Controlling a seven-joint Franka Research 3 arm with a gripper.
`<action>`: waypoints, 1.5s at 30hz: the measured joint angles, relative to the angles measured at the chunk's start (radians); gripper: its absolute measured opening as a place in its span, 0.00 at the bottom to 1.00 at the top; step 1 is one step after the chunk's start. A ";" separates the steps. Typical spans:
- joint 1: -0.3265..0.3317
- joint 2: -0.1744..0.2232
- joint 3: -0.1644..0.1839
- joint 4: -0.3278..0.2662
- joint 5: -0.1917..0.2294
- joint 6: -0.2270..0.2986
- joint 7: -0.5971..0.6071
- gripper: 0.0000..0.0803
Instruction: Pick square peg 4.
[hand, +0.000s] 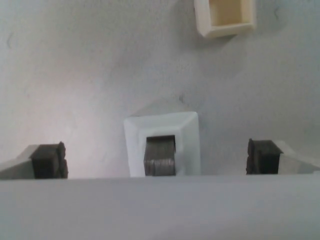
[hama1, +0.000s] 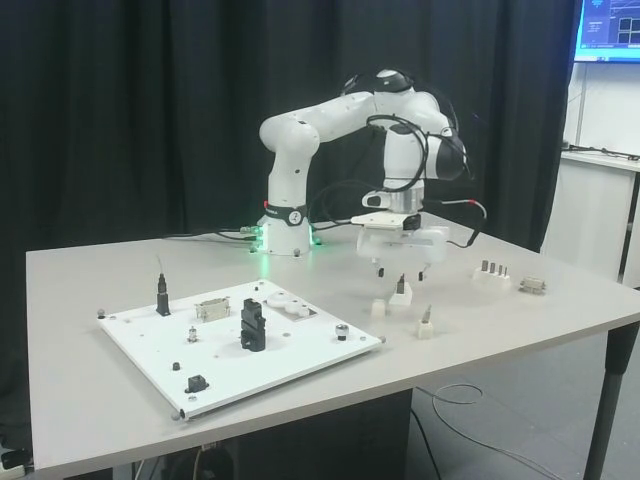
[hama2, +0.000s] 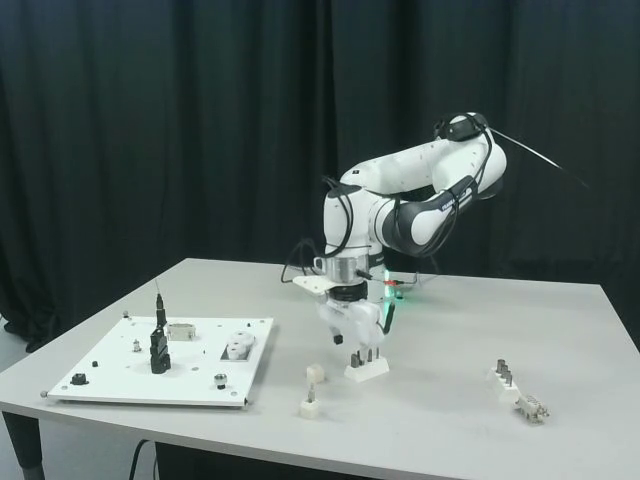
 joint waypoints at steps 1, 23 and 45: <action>0.000 0.000 0.005 -0.001 0.004 0.005 0.002 1.00; 0.000 0.000 0.071 -0.015 0.041 0.078 0.003 1.00; 0.009 0.000 0.089 -0.020 0.056 0.097 0.002 0.19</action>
